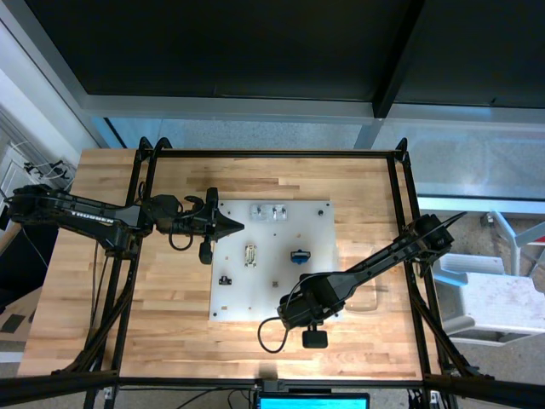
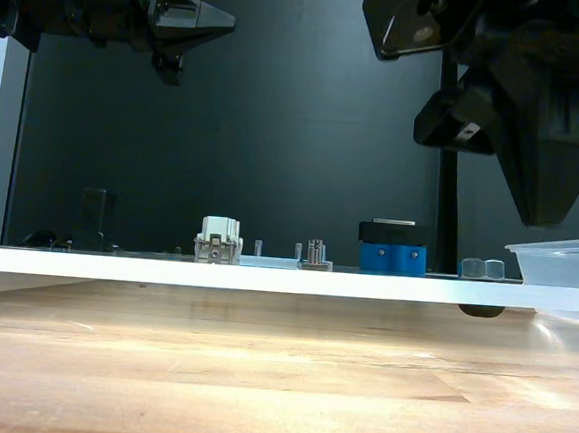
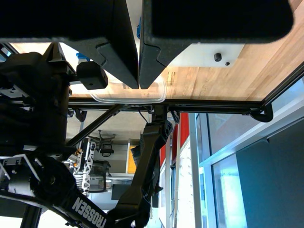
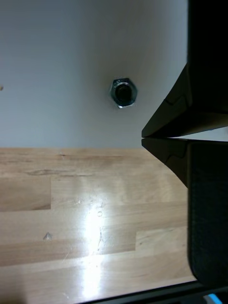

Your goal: Unfasten the M12 fastener and place in the container

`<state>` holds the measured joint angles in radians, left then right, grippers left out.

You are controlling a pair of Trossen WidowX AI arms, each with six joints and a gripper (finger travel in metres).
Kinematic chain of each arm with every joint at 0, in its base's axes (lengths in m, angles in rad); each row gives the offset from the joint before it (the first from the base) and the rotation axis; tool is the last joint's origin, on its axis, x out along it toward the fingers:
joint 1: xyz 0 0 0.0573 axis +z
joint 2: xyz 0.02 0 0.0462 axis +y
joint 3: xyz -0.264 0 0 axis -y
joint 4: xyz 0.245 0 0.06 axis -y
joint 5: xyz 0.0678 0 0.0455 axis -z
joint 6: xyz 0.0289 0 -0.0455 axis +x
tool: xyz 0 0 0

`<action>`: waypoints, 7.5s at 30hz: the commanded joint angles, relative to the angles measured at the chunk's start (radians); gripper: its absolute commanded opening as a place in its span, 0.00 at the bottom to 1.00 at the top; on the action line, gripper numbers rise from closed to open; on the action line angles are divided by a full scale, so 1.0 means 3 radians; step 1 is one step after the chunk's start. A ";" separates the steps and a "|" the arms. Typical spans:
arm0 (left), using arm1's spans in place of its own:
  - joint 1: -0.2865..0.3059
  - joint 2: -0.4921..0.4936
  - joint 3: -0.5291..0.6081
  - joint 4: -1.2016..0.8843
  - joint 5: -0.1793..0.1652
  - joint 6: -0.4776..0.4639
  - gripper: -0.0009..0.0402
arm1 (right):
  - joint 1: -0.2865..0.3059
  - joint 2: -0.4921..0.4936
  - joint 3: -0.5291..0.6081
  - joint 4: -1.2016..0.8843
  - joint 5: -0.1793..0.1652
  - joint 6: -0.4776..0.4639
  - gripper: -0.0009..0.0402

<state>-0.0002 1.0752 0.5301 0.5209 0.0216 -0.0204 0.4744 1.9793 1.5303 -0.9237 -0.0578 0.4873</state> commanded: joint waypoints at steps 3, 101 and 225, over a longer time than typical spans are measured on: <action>0.0000 0.0000 0.0000 0.0000 0.0000 0.0000 0.02 | -0.0018 0.0011 -0.0160 0.0228 -0.0050 0.0023 0.02; 0.0000 0.0000 0.0000 0.0001 0.0000 0.0000 0.02 | -0.0093 -0.0149 -0.0334 0.0017 0.1016 0.0367 0.02; 0.0001 0.0000 0.0000 0.0001 0.0000 0.0000 0.02 | -0.0118 -0.0071 -0.0192 -0.0123 0.0800 0.0366 0.02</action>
<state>-0.0002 1.0748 0.5301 0.5209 0.0212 -0.0208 0.4385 1.9625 1.4700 -0.9569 0.1905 0.5983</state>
